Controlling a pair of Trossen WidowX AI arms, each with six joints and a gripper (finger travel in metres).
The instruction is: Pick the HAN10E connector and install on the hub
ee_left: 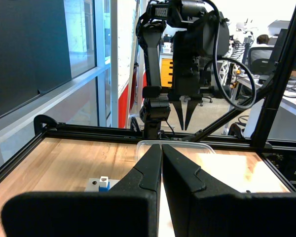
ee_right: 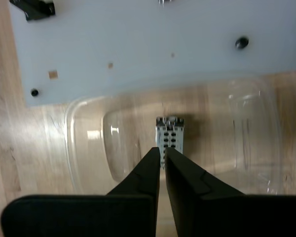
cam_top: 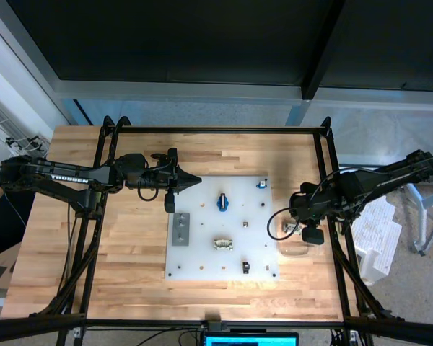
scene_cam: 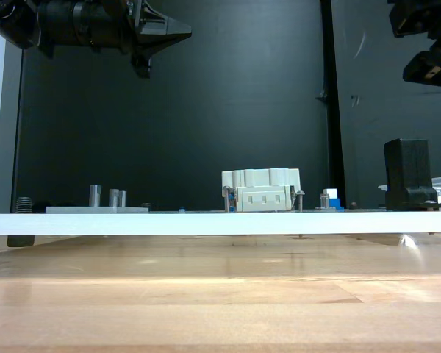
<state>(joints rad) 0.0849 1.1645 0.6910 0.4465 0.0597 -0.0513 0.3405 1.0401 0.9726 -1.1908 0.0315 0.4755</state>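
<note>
- The wooden table top (cam_top: 130, 252) carries a flat white plastic plate (cam_top: 202, 259). The small beige-grey rectangular hub (cam_top: 221, 245) sits on the plate's near half.
- Only the low view gives the hub's side. It is a pale body with a lobed upper edge, three small square windows and a thin metal pin at each end.
- To the right of the plate lies a clear shallow plastic tray (ee_right: 89, 133), just beside the plate's edge.
- Only the right wrist view shows what is in the tray. The small pale grey HAN10E connector (ee_right: 169, 134) lies flat on the tray floor, apart from the walls.
- The connector's upper face has two rows of small dark holes, and its far end looks metallic.
- The right gripper (ee_right: 162, 150) hangs above the tray, pointing down at the connector's near end. Its black fingers are together with only a thin slit between them, and they grip nothing.
- In the high view this gripper covers the connector.
- The left gripper (cam_top: 198, 179) is raised over the plate's far left corner and points inward. Its fingers are pressed together and it is empty.
- The left wrist view looks across to the right arm, whose fingertips point down over the tray.
</note>
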